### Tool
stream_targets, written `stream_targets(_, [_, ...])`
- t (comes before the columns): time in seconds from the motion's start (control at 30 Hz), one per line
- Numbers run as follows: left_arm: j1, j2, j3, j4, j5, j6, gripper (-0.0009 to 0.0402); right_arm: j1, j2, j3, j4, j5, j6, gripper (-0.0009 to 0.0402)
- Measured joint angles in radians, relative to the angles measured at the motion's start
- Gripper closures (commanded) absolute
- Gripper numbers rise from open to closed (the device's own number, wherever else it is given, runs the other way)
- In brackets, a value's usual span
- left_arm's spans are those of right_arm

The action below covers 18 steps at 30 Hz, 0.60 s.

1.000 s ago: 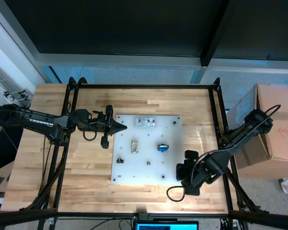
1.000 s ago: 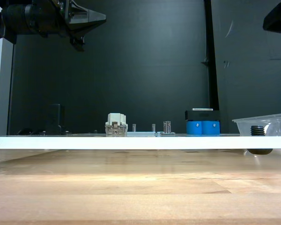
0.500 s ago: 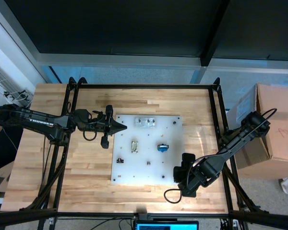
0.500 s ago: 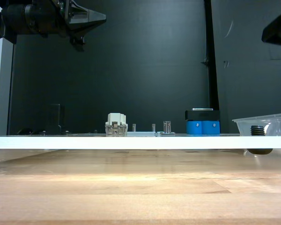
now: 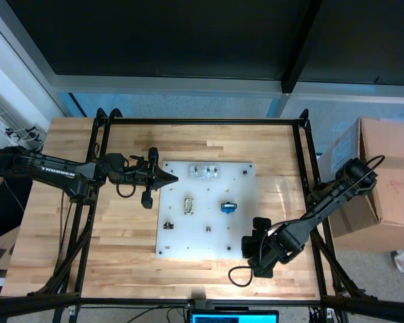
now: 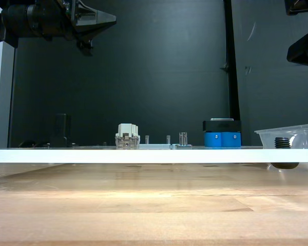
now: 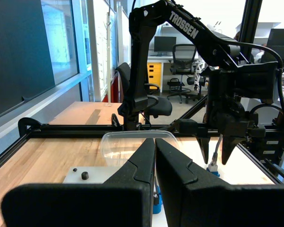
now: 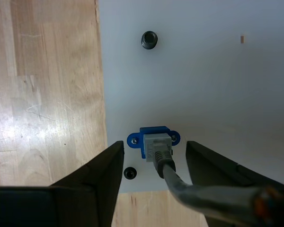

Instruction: Remove the RJ45 connector from the taskboard and place in the container

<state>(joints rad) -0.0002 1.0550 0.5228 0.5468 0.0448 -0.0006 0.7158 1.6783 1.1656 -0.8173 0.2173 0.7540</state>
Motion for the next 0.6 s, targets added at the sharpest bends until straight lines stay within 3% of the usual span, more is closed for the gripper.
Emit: stream_targets(0.6, [0.0, 0.0, 0.0, 0.0, 0.0, 0.0, 0.0393, -0.003, -0.016, -0.008, 0.002, 0.002, -0.005, 0.0396])
